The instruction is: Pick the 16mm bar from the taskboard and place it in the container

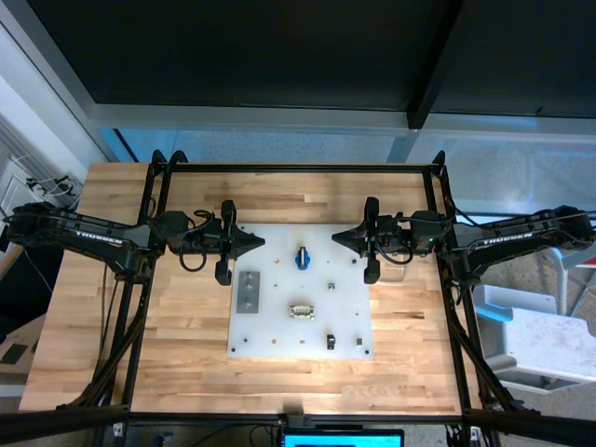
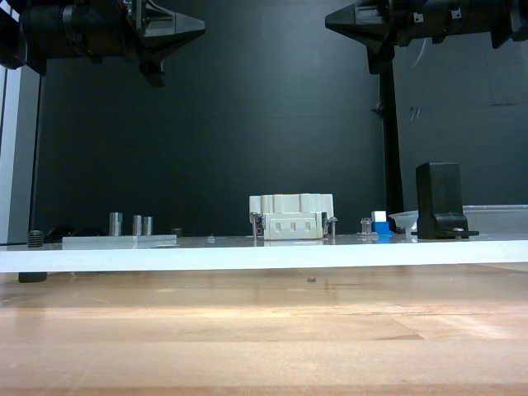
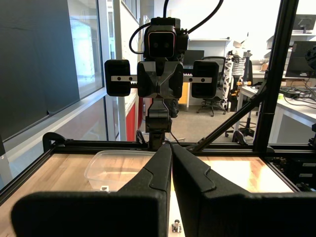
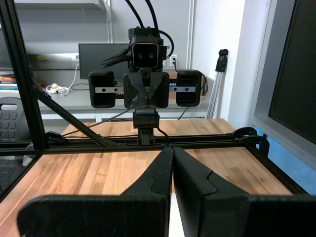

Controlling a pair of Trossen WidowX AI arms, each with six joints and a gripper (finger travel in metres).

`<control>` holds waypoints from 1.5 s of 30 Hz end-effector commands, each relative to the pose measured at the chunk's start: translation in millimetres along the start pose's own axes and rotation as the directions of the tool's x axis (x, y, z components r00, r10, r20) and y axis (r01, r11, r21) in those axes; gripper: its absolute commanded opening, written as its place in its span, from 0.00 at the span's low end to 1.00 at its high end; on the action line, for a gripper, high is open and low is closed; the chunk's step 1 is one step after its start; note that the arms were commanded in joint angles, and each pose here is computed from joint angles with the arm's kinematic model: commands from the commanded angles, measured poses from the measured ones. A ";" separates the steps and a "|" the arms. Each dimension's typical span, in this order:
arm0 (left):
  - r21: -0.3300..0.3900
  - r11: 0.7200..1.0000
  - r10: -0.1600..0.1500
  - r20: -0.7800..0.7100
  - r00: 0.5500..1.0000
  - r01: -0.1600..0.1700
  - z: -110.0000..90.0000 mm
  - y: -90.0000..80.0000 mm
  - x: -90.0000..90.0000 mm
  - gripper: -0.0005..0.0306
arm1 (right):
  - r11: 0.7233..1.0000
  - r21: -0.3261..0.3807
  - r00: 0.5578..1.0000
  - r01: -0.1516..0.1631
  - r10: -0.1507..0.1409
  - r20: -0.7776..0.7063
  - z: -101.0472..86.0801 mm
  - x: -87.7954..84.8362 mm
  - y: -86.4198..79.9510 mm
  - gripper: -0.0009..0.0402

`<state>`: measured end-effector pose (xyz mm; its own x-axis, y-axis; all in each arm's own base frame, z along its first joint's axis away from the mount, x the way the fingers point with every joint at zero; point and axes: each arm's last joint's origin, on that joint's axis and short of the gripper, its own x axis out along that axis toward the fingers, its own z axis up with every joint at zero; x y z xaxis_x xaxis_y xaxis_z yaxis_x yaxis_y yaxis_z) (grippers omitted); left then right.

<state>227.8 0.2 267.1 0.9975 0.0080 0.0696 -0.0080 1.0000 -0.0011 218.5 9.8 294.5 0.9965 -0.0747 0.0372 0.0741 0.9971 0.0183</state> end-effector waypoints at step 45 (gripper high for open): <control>0.000 1.000 0.000 0.000 1.000 0.000 0.1 0.0 0.1 0.02 | 0.999 0.024 0.855 0.028 -0.012 -0.519 1.3 1.4 3.4 0.02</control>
<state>227.9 0.2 267.1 0.9975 0.0076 0.0696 -0.0076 1.0000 -0.0007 218.8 12.2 296.5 0.8855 -0.0774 -0.4581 0.1076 0.9934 0.0403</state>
